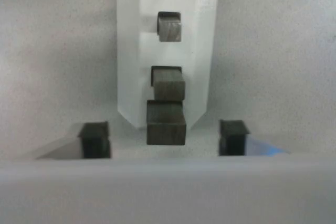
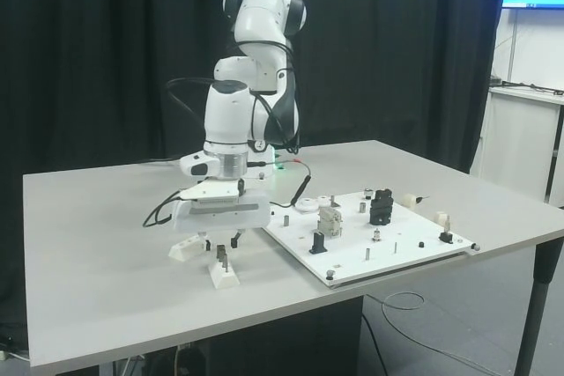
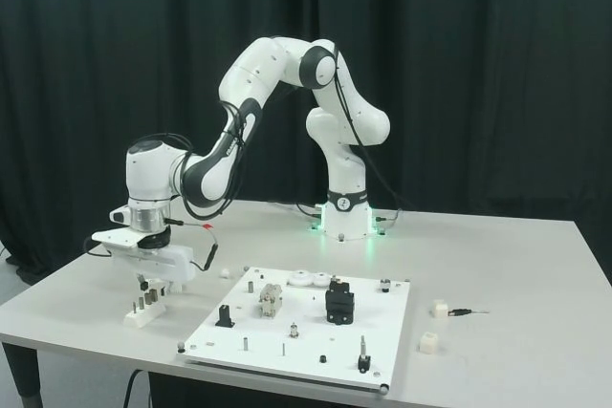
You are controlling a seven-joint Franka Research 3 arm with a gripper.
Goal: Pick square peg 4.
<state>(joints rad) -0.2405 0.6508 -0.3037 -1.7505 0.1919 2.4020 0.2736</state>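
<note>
A narrow white peg holder (image 1: 131, 51) lies on the grey table, with several dark square pegs standing in a row along it. The peg at the holder's pointed end (image 1: 166, 123) sits between my two black fingertips (image 1: 96, 140). My gripper (image 1: 164, 139) is open, with a wide gap on each side of that peg. The neighbouring peg (image 1: 168, 83) stands just behind it, and another (image 1: 169, 26) farther along. In the first room view the gripper (image 2: 220, 239) hangs low over the holder (image 2: 222, 270); in the second room view the gripper (image 3: 151, 284) is above the holder (image 3: 143, 311).
A white assembly board (image 2: 405, 257) carrying several small fixtures lies to one side of the holder. A second small white block (image 2: 181, 251) sits beside the gripper. Two white blocks (image 3: 439, 308) (image 3: 427, 341) lie beyond the board. A black cable (image 2: 304, 187) runs from the arm's base.
</note>
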